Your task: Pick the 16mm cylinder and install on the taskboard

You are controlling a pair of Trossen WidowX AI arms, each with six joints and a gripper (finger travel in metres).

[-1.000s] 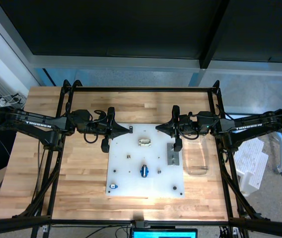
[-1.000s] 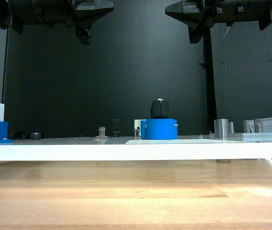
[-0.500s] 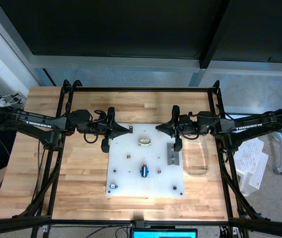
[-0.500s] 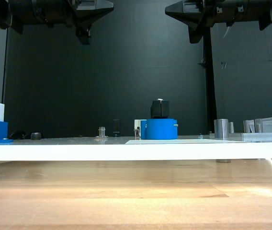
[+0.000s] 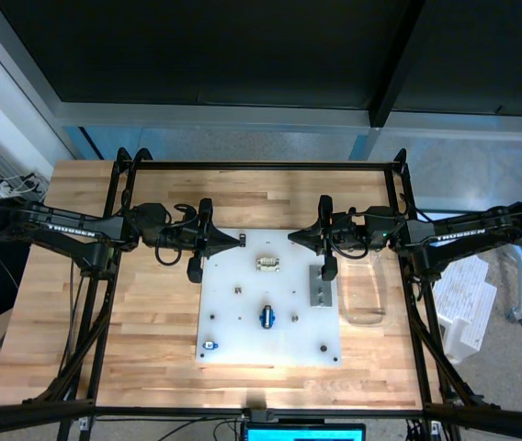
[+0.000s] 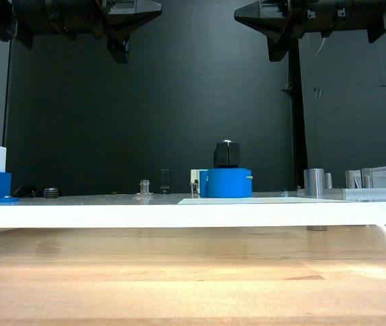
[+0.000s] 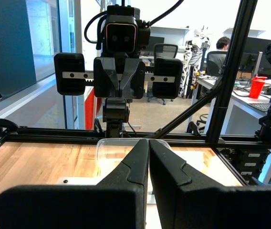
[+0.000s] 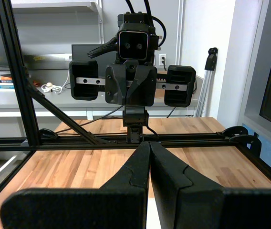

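One wooden table (image 5: 151, 312) fills your overhead view, with a black frame (image 5: 261, 166) around its edges. Both arms reach inward from the sides, level and high above the surface. On the table's middle lies the taskboard (image 5: 243, 340), a flat white square plate. Just beside its right edge sits a clear plastic tray (image 5: 364, 317).

Your left gripper (image 5: 240, 241) hangs over the board's far left corner, pointing right. Your right gripper (image 5: 290, 237) hangs over the far edge, pointing left. The two tips face each other, a little apart. In each wrist view the two black fingers press together with nothing between them, so both pincers are closed and empty.

On the board, a rectangular grey metal block (image 5: 320, 287) lies near the right edge, below the right gripper. A beige connector (image 5: 266, 264) sits near the far edge, between the two tips. A blue connector (image 5: 266, 317) stands at the board's centre. Just to its right stands a tiny silver-grey peg, apparently the 16mm cylinder (image 5: 296, 318), well apart from both grippers.
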